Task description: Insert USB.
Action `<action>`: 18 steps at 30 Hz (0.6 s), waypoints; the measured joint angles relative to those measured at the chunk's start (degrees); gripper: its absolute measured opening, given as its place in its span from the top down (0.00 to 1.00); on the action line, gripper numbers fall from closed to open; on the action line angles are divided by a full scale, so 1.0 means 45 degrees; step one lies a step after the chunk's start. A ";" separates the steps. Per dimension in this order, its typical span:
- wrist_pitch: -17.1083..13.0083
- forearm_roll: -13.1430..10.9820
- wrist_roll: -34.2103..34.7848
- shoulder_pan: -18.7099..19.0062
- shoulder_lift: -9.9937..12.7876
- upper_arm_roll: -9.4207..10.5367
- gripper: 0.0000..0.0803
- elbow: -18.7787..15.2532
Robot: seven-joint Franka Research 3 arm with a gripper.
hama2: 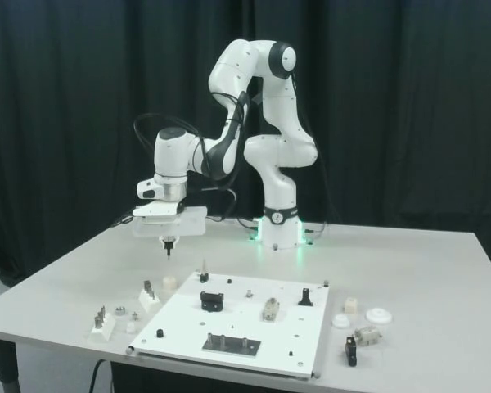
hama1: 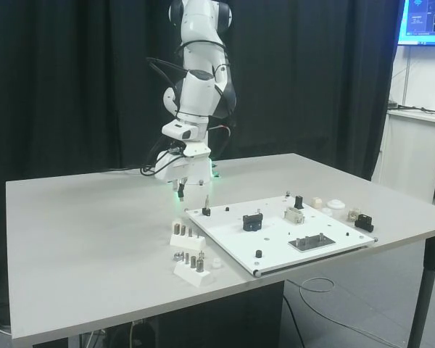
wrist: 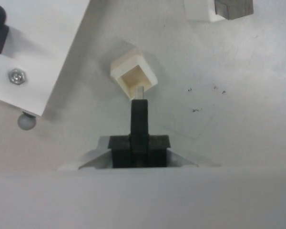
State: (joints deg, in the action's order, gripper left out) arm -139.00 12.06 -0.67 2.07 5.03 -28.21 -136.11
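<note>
The black USB plug (wrist: 139,125) is pinched upright between the closed fingers of the gripper (wrist: 139,151), its metal tip pointing down, hanging in the air above a small white holder block (wrist: 133,72) on the grey table (hama1: 87,217), just beyond the white board's (hama2: 295,336) far left corner

You had one white arm (hama2: 258,123) on one grey worktop (hama2: 409,270), with one white board (hama2: 237,327) lying on it. Three white fixture blocks stood off the board's near-left side: one (hama2: 105,325), a second (hama2: 150,298), and a small hollow third (hama2: 170,283). Past the board's opposite edge you had four loose parts: one cube (hama2: 351,304), one white round disc (hama2: 379,316), one connector piece (hama2: 365,335), one black piece (hama2: 350,351).
</note>
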 joint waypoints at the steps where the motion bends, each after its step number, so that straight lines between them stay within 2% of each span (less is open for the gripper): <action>1: 0.0000 0.0000 0.0000 0.0000 0.0000 0.0000 0.91 0.0001; 18: 0.0000 0.0000 0.0079 0.0000 0.0000 0.0000 0.91 0.0015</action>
State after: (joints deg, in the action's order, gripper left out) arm -139.00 12.06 -0.32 2.07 5.03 -28.21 -136.04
